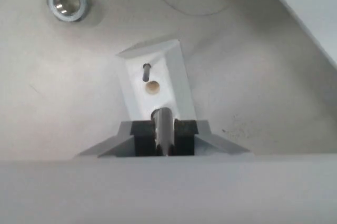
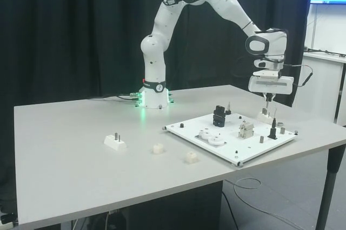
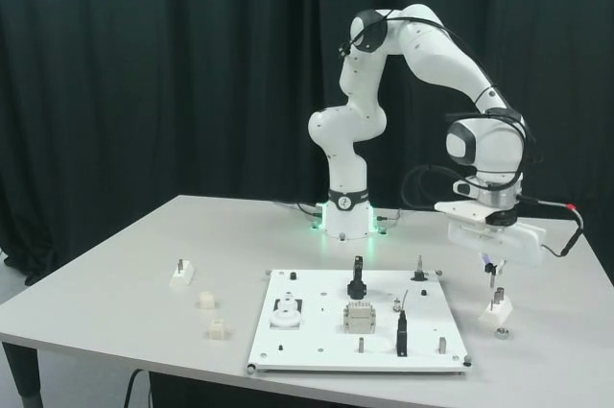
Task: Insert round peg 2.
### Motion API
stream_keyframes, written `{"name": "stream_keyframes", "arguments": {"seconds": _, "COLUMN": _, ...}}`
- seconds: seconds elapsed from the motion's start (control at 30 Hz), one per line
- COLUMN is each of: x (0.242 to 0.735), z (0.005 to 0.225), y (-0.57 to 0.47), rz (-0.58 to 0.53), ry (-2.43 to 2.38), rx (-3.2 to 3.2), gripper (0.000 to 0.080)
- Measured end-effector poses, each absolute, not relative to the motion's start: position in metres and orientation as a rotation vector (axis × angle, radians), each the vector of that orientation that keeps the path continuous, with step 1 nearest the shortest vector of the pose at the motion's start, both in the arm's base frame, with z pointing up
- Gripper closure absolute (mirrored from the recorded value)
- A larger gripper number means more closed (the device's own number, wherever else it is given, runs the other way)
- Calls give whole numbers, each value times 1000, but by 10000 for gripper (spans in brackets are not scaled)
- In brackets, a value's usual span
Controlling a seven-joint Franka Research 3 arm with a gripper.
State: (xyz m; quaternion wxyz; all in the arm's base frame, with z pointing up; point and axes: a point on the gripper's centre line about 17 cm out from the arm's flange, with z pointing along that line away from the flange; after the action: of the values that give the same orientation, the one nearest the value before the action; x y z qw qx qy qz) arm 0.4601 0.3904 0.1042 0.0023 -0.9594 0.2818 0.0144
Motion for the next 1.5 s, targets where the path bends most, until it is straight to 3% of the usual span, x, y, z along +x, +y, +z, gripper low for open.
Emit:
{"name": "stream_keyframes", "arguments": {"seconds": 1.1, "x": 471, "z": 130, "y": 376, "rz": -21, "ry": 851, "rx": -3052, "gripper": 732}}
{"name": "stream_keyframes", "arguments": {"seconds": 1.5, "x": 486, "z": 145, "y": 368, "rz": -93, "ry": 549, "rx": -3131, "gripper": 732}}
